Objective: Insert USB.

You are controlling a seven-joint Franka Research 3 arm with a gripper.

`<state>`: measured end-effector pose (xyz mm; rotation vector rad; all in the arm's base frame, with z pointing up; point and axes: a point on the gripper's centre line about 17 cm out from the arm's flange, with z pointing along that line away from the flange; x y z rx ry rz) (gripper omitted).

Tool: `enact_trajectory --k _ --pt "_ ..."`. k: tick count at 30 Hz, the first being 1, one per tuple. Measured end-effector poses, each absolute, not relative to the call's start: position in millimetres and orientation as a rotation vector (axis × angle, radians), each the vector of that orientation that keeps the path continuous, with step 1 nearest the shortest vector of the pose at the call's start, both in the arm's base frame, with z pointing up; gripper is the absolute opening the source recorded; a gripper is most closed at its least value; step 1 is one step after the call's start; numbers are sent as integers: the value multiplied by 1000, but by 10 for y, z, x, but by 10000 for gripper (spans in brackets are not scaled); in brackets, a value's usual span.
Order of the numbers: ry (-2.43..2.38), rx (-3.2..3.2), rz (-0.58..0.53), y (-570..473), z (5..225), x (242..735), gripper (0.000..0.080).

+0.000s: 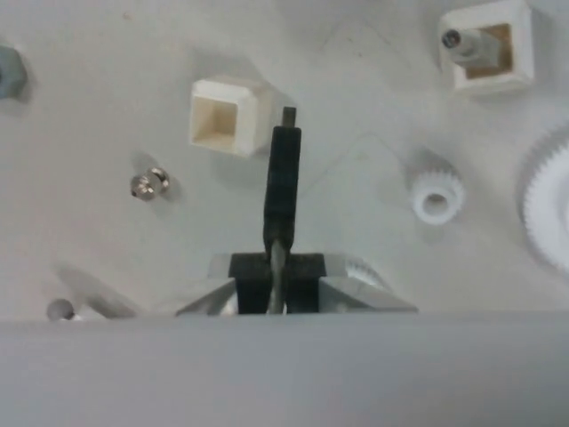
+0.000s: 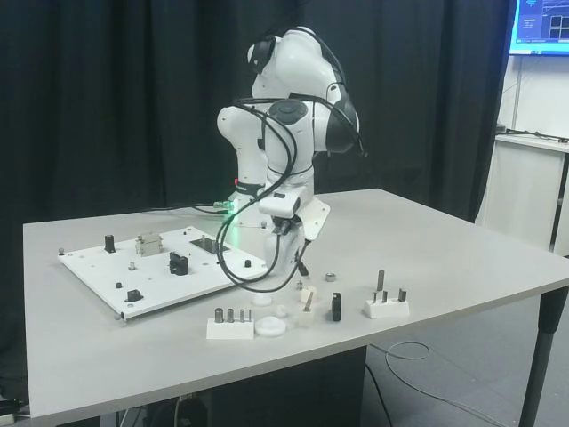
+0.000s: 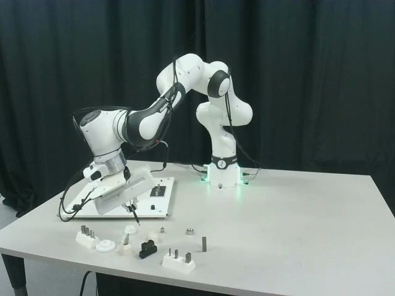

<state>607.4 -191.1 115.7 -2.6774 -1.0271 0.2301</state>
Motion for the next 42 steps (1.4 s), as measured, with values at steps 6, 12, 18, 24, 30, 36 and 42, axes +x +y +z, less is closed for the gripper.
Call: enact_trajectory --k 6,12,18,24,30,36,42 --pt "-1062 -2699 270 -2051 1218 6053 29" --pt "-1090 -2715 324 -2204 1297 5980 29" --pt "-1107 -2726 384 -2366 1382 5873 28" --pt "-1119 -2728 448 -2542 1473 5731 28" --pt "-1127 -2727 510 -2771 1568 5559 28" --pt "-1137 -2718 558 -3036 1656 5344 28" --pt "-1144 -2703 590 -3324 1736 5073 28"
